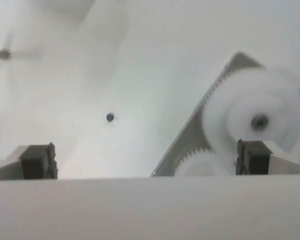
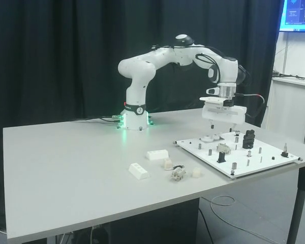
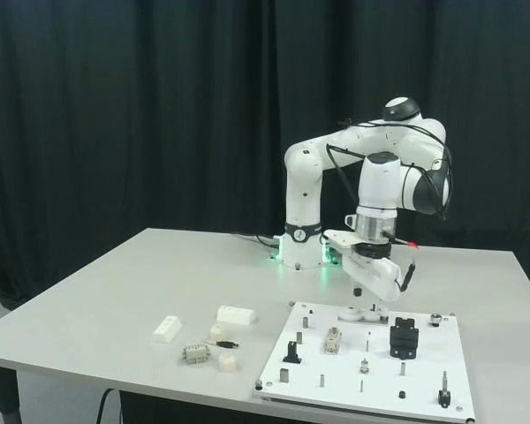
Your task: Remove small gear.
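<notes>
The small white gear [image 1: 200, 164] sits on the grey-edged corner of the white assembly board [image 2: 254, 161], meshed with a larger white gear [image 1: 255, 117] beside it. My gripper [image 1: 145, 160] hovers above the board's far corner and is open. One of its black fingertips [image 1: 252, 157] lines up over the gears, while the other [image 1: 37, 161] is over bare table. The room views show the gripper [image 2: 222, 126] [image 3: 377, 296] a little above the gears [image 2: 211, 137] [image 3: 360, 313], not touching them. The lower part of the small gear is hidden in the wrist view.
The board [image 3: 336, 375] carries black fixtures [image 3: 403, 338] and several small pegs. On the table beside it lie two white blocks [image 2: 139, 170] [image 2: 157, 154], a connector [image 2: 178, 173] and small white parts [image 2: 196, 173]. The arm's base [image 2: 133, 117] shows green lights.
</notes>
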Available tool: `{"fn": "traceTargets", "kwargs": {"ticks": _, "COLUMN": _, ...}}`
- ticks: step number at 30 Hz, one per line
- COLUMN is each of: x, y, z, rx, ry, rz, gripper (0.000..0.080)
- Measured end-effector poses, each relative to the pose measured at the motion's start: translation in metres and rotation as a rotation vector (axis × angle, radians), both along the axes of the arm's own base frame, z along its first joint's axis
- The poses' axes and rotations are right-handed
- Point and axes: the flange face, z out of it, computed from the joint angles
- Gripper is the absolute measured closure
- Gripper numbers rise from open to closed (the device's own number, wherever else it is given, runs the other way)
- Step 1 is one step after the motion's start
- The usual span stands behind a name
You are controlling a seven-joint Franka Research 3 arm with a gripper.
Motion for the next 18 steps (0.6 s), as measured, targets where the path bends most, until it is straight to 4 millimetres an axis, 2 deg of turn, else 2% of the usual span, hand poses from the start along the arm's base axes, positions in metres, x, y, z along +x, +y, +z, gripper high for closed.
{"fn": "traceTargets", "kwargs": {"ticks": 18, "x": -0.015, "y": 0.025, "z": -0.014, "rx": 0.023, "ry": 0.009, "rz": -0.122, "gripper": 0.0003}}
